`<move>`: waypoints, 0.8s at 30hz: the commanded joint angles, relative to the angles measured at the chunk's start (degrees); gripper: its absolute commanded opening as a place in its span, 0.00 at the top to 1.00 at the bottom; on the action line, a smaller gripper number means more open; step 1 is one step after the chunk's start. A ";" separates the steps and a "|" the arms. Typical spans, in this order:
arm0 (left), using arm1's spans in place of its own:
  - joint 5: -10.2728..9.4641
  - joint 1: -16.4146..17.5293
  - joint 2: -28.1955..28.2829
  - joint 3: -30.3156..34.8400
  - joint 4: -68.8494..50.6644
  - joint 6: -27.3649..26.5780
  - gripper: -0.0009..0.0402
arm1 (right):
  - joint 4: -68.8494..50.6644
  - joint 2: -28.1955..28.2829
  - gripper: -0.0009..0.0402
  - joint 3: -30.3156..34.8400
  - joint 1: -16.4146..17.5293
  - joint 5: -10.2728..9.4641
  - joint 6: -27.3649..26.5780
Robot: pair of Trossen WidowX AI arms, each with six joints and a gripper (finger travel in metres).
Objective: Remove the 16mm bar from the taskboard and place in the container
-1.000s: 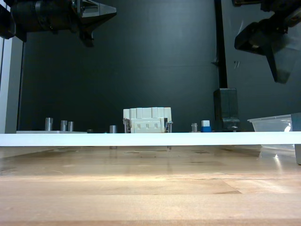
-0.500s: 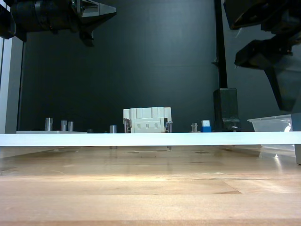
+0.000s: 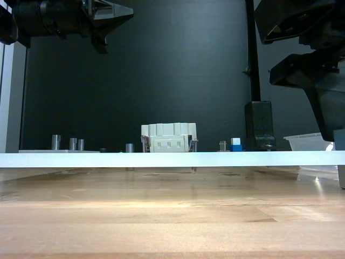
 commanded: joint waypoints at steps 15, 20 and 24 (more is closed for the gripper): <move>0.02 0.02 0.00 0.00 0.00 0.00 0.98 | 0.37 0.00 0.55 -0.63 0.15 -0.04 -0.13; 0.02 0.02 0.00 0.00 0.00 0.00 0.98 | 0.39 0.00 0.55 -1.14 0.20 -0.09 -0.11; 0.02 0.02 0.00 0.00 0.02 0.00 0.98 | 0.35 -0.02 0.58 -1.31 0.22 -0.11 -0.11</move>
